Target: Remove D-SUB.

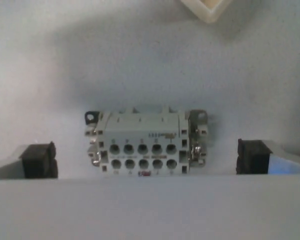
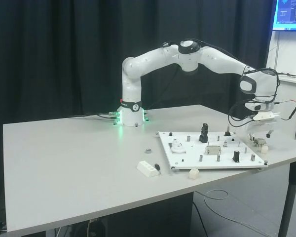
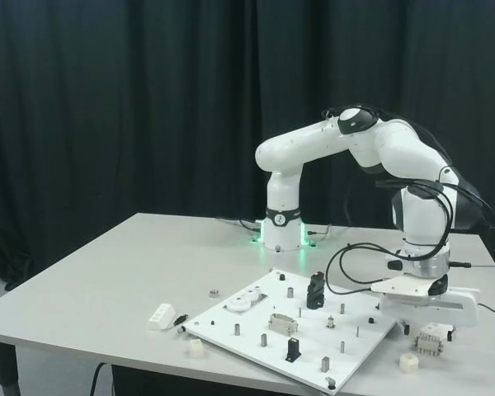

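Observation:
A white multi-pin connector (image 1: pixel 142 145) with metal end brackets lies on the grey table, just off the far corner of the white board (image 3: pixel 256 342). My gripper (image 1: pixel 145 159) hangs right above it, open. The black fingertips (image 1: pixel 38 160) stand well clear on either side of the connector and touch nothing. In the room views the gripper (image 2: pixel 259 132) (image 3: pixel 429 318) hovers a little over the connector (image 2: pixel 259 143) (image 3: pixel 430 339). A metal-framed socket (image 3: pixel 282 323) (image 2: pixel 213 149) sits near the middle of the board.
A small white block (image 3: pixel 409 362) (image 1: pixel 210 9) lies beside the connector near the table edge. The board (image 2: pixel 185 160) carries black holders (image 2: pixel 204 132), pegs and a white gear. A white plug (image 2: pixel 148 168), a second white block (image 2: pixel 193 173) and a small ring (image 2: pixel 148 150) lie on the table.

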{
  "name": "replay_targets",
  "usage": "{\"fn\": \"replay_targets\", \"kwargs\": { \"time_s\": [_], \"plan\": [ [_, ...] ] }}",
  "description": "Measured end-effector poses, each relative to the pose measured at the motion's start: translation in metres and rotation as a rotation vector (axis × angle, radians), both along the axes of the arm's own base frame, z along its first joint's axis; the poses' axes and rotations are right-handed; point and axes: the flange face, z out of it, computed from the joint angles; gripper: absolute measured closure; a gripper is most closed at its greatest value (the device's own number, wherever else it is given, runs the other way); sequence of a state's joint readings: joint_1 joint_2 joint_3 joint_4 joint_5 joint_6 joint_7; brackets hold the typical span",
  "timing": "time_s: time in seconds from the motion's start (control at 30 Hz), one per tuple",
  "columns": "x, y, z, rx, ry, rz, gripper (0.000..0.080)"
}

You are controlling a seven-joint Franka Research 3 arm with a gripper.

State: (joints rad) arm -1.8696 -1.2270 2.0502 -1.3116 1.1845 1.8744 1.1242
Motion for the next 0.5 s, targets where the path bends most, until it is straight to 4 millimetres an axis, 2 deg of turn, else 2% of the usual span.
{"fn": "replay_targets", "kwargs": {
  "time_s": [0.5],
  "plan": [
    [0.002, -0.003, 0.021, -0.005, 0.007, -0.004, 0.0003]
  ]
}}
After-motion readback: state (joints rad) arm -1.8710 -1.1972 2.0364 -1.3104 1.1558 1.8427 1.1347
